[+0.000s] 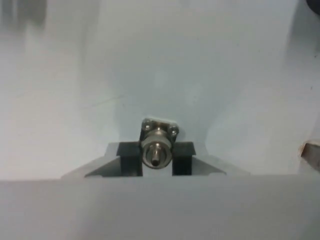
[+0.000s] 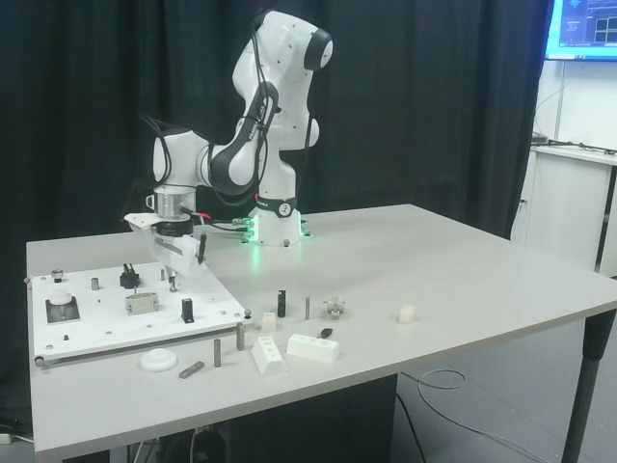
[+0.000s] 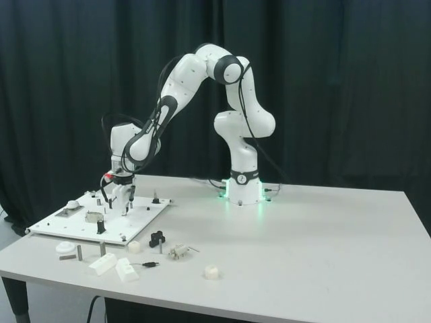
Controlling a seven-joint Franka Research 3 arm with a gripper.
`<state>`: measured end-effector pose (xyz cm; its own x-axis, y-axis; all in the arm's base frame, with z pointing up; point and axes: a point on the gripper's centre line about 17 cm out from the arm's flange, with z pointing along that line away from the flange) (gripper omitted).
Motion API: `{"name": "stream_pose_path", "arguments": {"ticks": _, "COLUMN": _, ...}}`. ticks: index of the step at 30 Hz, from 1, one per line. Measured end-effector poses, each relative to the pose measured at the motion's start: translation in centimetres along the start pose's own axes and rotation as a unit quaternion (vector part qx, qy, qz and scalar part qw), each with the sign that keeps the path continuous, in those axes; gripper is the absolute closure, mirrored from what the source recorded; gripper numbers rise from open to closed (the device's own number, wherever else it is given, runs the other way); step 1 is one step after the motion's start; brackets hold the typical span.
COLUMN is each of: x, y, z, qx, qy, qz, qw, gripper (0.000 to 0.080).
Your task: Remove BNC.
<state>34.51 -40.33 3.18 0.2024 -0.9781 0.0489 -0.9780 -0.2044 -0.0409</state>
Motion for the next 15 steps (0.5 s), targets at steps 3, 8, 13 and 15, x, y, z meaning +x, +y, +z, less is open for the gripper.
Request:
{"name": "stream_pose_path", "arguments": {"ticks": 3, "x": 0.01, "y": 0.04, "z": -0.01, "qx": -0.002, "qy": 0.0, "qz": -0.021, "qw": 0.9998, "gripper": 0.0679}}
{"name": "stream_pose_path", "arguments": {"ticks": 8, "x": 0.02, "y": 0.07, "z": -0.02, "qx": -0.004, "qy": 0.0, "qz": -0.058, "qw": 0.9983, "gripper": 0.0679}}
{"name": "stream_pose_path", "arguments": {"ticks": 13, "x": 0.03, "y": 0.09, "z": -0.02, "qx": -0.005, "qy": 0.0, "qz": -0.085, "qw": 0.9964, "gripper": 0.0679}}
{"name": "stream_pose_path", "arguments": {"ticks": 15, "x": 0.03, "y": 0.1, "z": -0.02, "qx": -0.005, "qy": 0.0, "qz": -0.096, "qw": 0.9954, "gripper": 0.0679}}
